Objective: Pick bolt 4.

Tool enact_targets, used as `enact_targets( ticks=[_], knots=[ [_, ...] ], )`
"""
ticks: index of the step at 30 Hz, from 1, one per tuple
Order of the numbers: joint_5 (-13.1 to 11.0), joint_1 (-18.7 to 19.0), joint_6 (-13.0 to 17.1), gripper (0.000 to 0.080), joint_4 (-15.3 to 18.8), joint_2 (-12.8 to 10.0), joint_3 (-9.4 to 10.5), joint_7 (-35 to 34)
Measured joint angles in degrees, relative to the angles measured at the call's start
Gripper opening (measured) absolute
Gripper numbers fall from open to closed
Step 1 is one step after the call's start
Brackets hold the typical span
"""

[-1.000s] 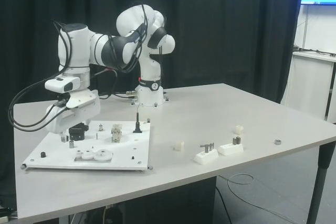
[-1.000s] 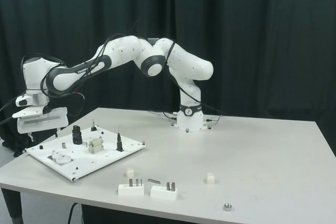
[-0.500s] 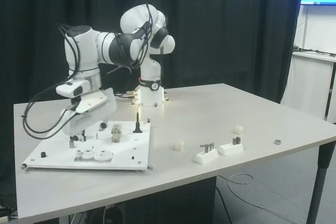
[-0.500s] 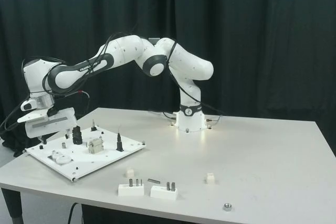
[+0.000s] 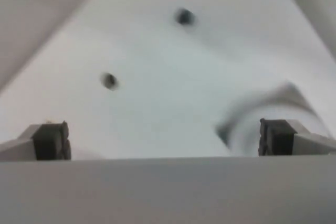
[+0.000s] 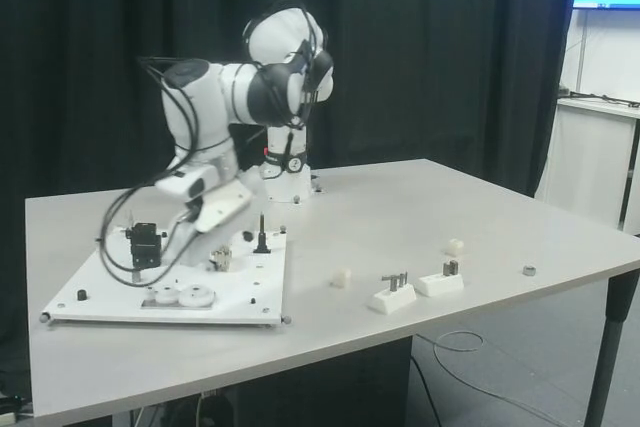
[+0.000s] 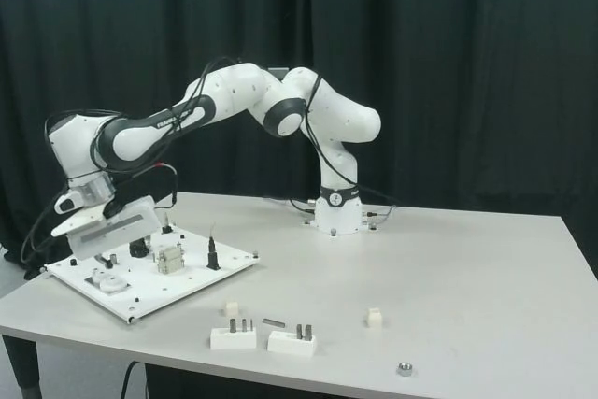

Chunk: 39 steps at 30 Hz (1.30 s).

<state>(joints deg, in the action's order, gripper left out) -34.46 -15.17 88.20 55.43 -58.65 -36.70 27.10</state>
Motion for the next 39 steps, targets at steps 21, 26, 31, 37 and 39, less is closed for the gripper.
enact_targets(
  ticks=[21,26,31,37,39],
  knots=[
    [-1.65,12.52,-5.61,0.0800,7.30,3.57,-1.04,-10.31],
    [-1.65,15.93,-5.49,0.0800,10.07,4.90,-1.03,-12.95],
    [-1.65,19.15,-4.89,0.0800,12.18,5.97,-1.01,-16.40],
    [-1.64,22.64,-3.87,0.0800,13.96,7.19,-0.61,-21.95],
    [-1.64,23.76,-3.50,0.0800,14.43,7.66,-0.31,-24.10]
  ],
)
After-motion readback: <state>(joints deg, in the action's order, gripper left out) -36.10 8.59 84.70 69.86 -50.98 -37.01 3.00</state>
